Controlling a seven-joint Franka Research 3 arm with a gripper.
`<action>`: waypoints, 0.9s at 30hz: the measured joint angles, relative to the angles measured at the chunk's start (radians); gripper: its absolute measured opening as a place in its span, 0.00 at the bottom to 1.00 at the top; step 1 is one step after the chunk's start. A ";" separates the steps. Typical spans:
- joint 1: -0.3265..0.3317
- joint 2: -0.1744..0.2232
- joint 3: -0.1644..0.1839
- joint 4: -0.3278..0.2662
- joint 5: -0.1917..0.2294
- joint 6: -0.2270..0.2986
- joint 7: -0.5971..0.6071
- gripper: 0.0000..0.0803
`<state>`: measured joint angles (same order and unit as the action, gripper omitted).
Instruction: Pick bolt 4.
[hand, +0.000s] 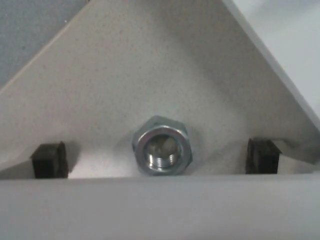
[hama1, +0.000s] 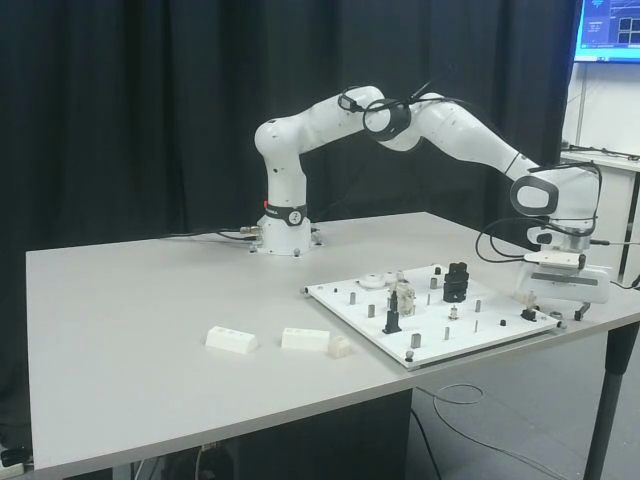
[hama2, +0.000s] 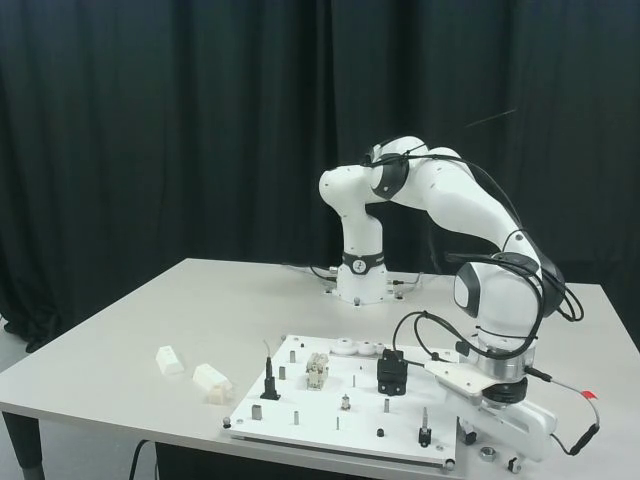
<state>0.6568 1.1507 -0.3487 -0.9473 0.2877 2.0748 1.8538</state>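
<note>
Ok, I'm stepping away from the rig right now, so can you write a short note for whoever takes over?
Gripper: open, down at the corner of the white board, black fingertips on either side of bolt 4, not touching it.
Bolt 4: a metal hex piece with a threaded bore, sitting on the board, midway between the fingertips.
Done: approach and centring over the bolt.
Left: close on the bolt and lift it off. The room views hide the bolt behind the hand, so check the grasp from the wrist view.
</note>
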 joint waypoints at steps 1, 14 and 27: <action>0.000 0.000 0.000 0.000 0.000 0.002 -0.002 1.00; 0.001 0.002 -0.002 0.000 0.000 0.008 -0.009 0.66; 0.002 0.003 -0.015 0.000 0.000 0.005 -0.009 0.28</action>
<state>0.6589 1.1538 -0.3640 -0.9470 0.2876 2.0796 1.8452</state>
